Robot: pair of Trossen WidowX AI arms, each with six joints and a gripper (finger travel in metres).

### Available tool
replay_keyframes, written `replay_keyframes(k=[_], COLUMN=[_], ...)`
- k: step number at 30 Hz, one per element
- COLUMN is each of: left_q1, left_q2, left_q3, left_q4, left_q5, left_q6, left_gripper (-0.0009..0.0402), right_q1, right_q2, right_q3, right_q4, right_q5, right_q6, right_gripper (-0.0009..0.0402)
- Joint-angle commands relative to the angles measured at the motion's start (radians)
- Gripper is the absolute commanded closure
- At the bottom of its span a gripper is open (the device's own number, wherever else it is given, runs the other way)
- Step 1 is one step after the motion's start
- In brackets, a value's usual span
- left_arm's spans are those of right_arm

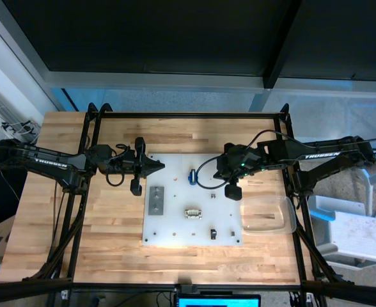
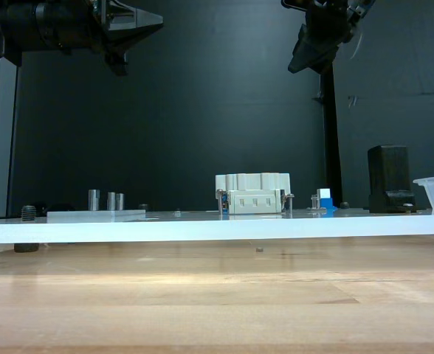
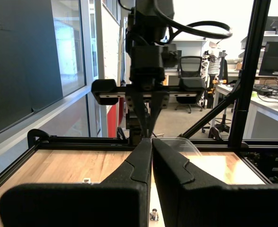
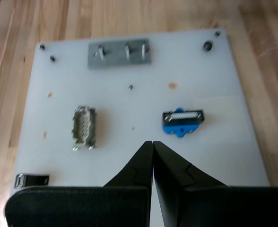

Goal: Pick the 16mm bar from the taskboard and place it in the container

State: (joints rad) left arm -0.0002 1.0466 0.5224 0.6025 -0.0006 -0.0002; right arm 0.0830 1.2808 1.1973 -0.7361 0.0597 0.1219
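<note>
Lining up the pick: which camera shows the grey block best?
Right wrist view: grey block from above, three bars distinct. High view shows it distant; low view only bars side-on; left wrist view misses it. Both hover shut above taskboard: left gripper, right gripper.

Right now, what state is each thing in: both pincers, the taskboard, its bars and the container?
Taskboard: lying flat.
Left pincer: shut, empty, raised over the board's far left corner.
Right pincer: shut, empty, raised over the board.
Bars: three, upright in grey block.
Container: empty.

One container [image 1: 265,229], one taskboard [image 1: 175,220], two pincers above it: left pincer [image 3: 151,142], right pincer [image 4: 152,144].
</note>
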Motion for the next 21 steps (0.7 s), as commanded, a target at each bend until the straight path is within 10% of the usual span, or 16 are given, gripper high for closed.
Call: replay_keyframes(k=[1,21], left_q1=[0.0,0.0], left_q2=[0.0,0.0], left_q3=[0.0,0.0], left_q4=[0.0,0.0], left_q5=[0.0,0.0], left_q6=[0.0,0.0], left_gripper=[0.0393,0.0393], right_q1=[0.015,0.081], right_q2=[0.029,0.07], right_q3=[0.033,0.083], right_q4=[-0.055,-0.283], right_q5=[0.001,0.0], right_q6=[0.005,0.085], right_gripper=[0.0393,0.0393])
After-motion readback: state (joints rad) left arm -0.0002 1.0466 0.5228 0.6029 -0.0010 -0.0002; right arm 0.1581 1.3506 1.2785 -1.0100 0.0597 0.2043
